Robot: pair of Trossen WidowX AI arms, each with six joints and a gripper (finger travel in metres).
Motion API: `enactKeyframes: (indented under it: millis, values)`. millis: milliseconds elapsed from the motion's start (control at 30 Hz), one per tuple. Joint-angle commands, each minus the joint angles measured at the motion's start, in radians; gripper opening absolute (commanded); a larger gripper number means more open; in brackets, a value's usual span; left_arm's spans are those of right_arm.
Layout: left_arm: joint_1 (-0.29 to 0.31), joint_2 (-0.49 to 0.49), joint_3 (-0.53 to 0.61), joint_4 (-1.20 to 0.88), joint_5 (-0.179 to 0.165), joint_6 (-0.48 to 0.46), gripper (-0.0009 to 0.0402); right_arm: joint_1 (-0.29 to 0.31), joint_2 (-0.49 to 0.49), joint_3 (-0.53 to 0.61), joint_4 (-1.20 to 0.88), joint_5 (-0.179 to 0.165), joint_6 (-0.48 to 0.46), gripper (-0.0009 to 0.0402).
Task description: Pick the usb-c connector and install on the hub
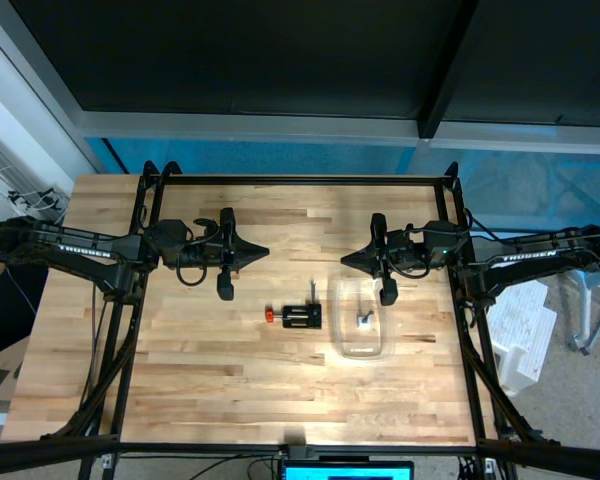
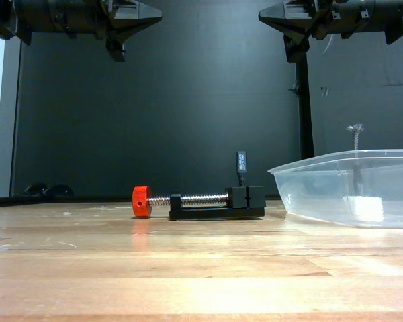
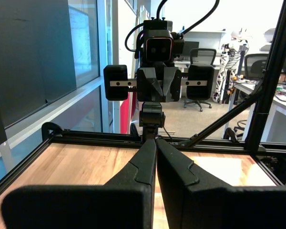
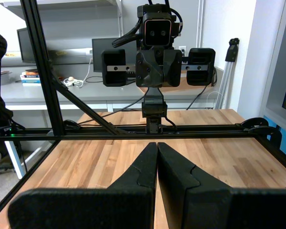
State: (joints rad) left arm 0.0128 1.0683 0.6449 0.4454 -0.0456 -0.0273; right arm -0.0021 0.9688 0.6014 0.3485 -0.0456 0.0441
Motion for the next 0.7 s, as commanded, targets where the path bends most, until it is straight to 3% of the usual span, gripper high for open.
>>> enactKeyframes:
  millis: [33, 233, 700]
  values:
    - [0.000, 0.000, 0.000, 0.001, 0.000, 0.000, 0.0000, 0.000, -0.003, 0.012, -0.045, 0.000, 0.003, 0.0000]
    - [0.000, 0.000, 0.000, 0.001, 0.000, 0.000, 0.0000, 0.016, -0.002, 0.156, -0.448, 0.003, 0.034, 0.0000]
    - [0.000, 0.000, 0.000, 0.000, 0.000, 0.000, 0.0000, 0.082, 0.025, 0.353, -1.004, 0.005, 0.090, 0.0000]
